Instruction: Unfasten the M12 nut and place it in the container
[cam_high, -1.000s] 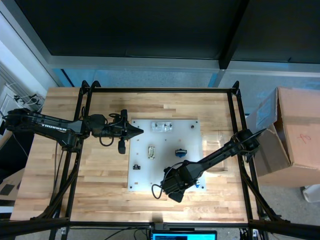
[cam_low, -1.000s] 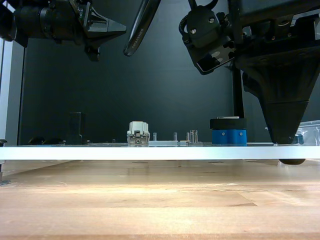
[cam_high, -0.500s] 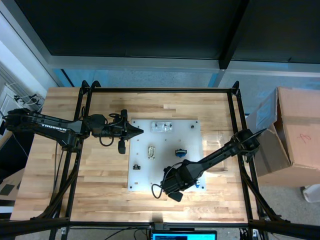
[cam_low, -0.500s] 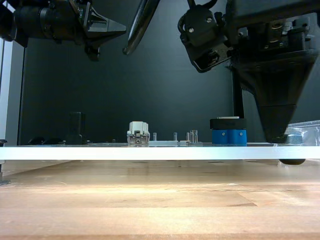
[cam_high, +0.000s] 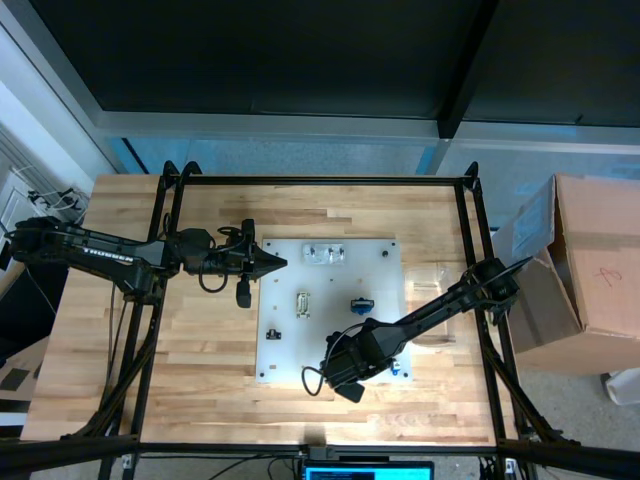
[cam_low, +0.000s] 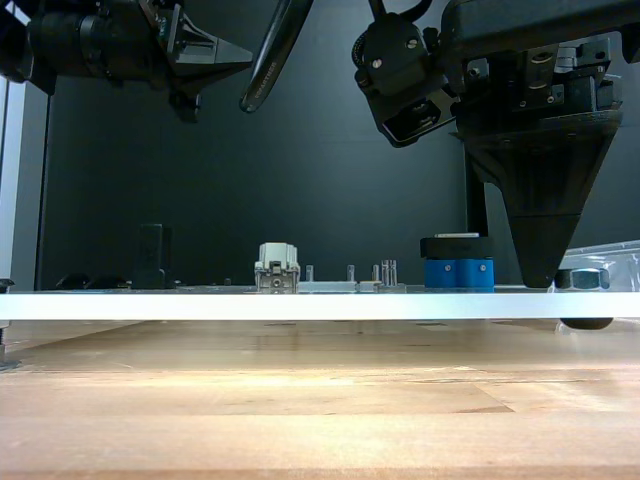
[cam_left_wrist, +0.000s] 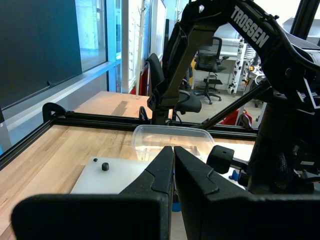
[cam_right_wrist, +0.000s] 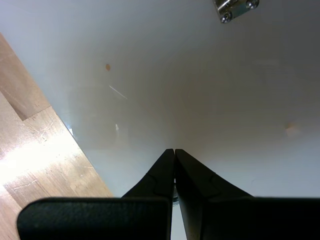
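Two claws, one nut, one tray, one board. Left claw (cam_high: 283, 263), clenched on nothing: hangs high over the board's (cam_high: 290, 345) far left edge, left of centre in the high view, pointing right. Right claw (cam_low: 537, 282), pinched together and empty: points straight down at the board's near right edge, tip close above the white surface. Nut (cam_low: 582, 279), lower right in the low view: sits free just right of that tip, apart from it, low at board level; cannot tell whether on its stud. Tray (cam_high: 440, 268): stands beside the board's right edge. Open room: bare counter (cam_high: 200, 350) left of and before the board, black frame rails (cam_high: 320, 181) along its edges.
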